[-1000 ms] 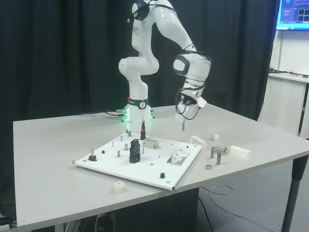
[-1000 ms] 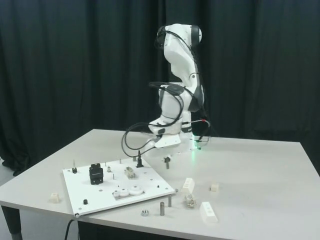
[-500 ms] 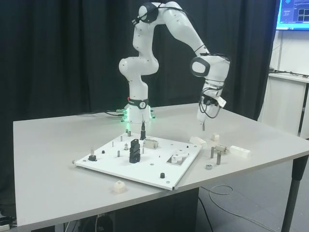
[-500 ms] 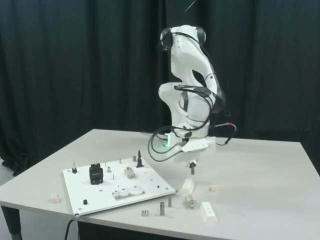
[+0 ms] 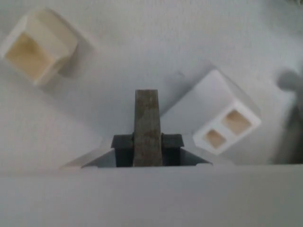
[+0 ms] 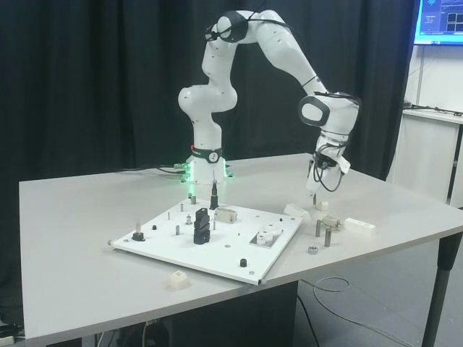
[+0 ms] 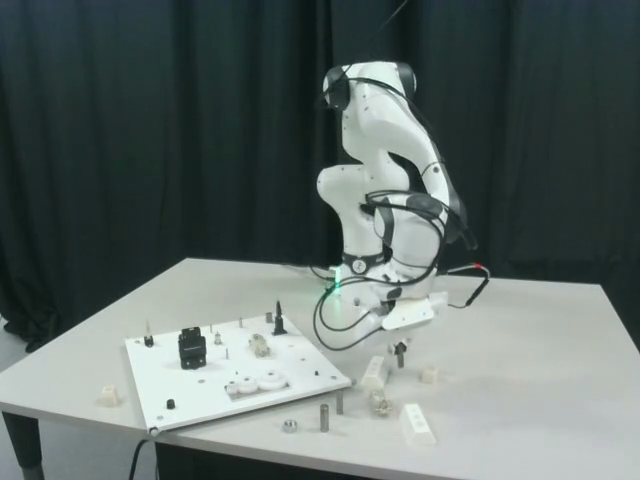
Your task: Place square peg 3.
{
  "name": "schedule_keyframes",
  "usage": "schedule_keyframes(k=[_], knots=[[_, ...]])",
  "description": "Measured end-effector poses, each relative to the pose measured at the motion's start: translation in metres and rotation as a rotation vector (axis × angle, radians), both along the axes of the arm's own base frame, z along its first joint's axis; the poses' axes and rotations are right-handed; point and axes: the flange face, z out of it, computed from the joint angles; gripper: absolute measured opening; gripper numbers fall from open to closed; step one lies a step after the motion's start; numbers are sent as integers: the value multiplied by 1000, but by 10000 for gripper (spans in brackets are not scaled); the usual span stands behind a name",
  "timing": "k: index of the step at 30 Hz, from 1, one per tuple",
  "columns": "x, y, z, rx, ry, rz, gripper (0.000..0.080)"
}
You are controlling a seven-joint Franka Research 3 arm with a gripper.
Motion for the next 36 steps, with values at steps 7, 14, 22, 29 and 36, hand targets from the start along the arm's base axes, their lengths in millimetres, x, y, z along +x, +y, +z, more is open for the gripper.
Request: schedule_keyframes(k=[7, 14, 22, 29, 36], knots=[[12, 4, -12, -7, 26, -2, 115], [20, 6, -19, -18, 45, 1, 115], [26, 8, -24, -29, 51, 0, 115], [28, 8, -27, -42, 50, -4, 211], [30, 8, -24, -63, 58, -4, 556]])
